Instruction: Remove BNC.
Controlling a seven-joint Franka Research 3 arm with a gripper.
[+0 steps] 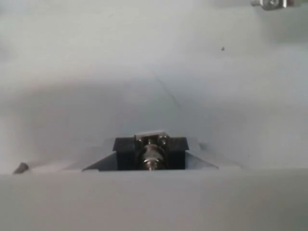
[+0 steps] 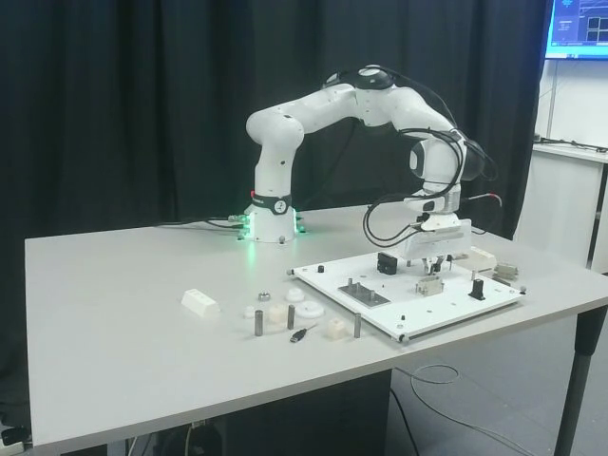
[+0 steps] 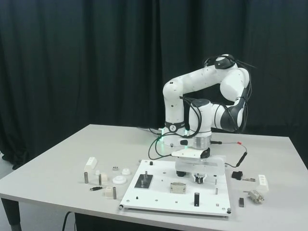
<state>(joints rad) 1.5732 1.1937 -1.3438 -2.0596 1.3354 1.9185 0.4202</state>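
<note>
In the wrist view a metal BNC connector sits against a black holder with a small grey plate behind it, and white board surface lies all around. In the first room view my gripper hangs low over the right part of the white assembly board, pointing straight down. The second room view shows the gripper just above the board, right of a grey fixture. From both room cameras the hand hides the connector.
On the board stand a dark plate with pegs, black posts and a black block. Loose white gears, pegs and a white block lie left of the board. White and metal parts sit at its right.
</note>
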